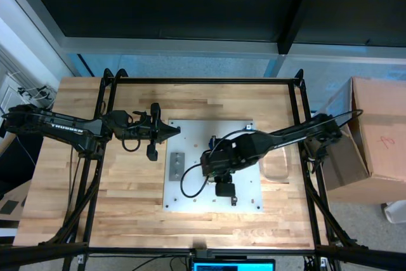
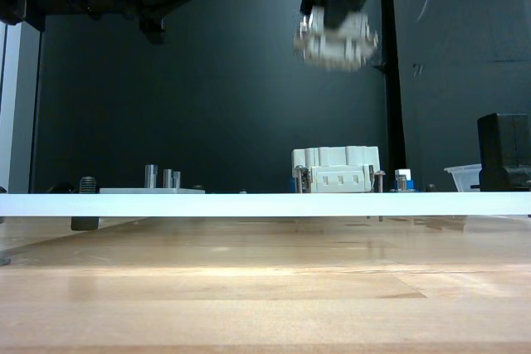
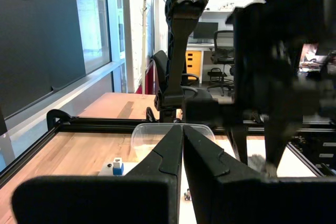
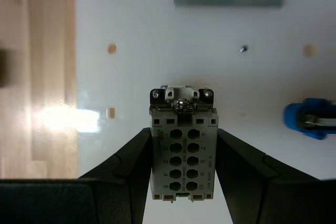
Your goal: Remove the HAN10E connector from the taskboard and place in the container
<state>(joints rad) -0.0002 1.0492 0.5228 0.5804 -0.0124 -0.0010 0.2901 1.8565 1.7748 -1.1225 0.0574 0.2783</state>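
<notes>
Currently: the right gripper is clamped on the connector, one finger against each long side. The numbered pin face is turned toward the wrist camera. The connector is held in the air, fully clear of its socket, which sits on the white board. The low view shows open space between the two, with the connector roughly above the socket.

The container, clear plastic, lies at the board's right edge under the right arm. The connector is over the board, apart from the container.

The left gripper hovers above the board's left edge, fingers closed tip to tip with nothing between them.

A small blue part is on the board near the held connector. A cardboard box stands off the table to the right.
</notes>
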